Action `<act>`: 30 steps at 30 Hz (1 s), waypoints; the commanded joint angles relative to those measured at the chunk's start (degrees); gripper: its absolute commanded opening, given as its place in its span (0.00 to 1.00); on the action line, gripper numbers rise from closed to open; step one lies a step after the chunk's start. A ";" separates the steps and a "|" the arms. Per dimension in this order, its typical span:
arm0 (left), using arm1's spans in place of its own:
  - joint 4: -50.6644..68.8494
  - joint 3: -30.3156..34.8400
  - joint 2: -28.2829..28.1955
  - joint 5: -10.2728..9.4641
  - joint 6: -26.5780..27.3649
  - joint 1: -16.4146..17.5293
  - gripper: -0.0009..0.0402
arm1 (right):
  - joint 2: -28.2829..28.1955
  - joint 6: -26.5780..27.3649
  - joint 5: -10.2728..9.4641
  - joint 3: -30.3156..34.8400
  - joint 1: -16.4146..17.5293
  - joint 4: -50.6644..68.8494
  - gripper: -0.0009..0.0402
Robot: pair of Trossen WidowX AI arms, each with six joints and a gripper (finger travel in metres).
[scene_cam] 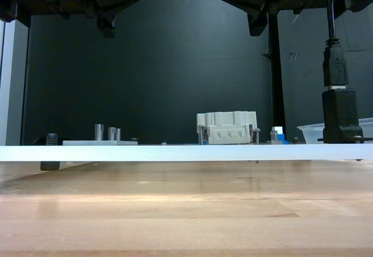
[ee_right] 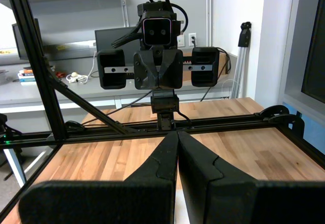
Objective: Pick the USB connector and install on taskboard
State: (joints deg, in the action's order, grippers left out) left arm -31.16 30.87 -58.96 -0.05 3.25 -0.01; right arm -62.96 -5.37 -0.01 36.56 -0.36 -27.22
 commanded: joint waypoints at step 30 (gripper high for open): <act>-0.02 0.00 0.00 0.00 -0.02 0.00 0.02 | -0.13 1.36 0.02 0.00 0.02 -1.27 0.02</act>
State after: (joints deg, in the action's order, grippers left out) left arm -31.16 30.87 -58.94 -0.08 3.22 -0.01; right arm -63.07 -3.95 0.01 36.56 -0.36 -28.53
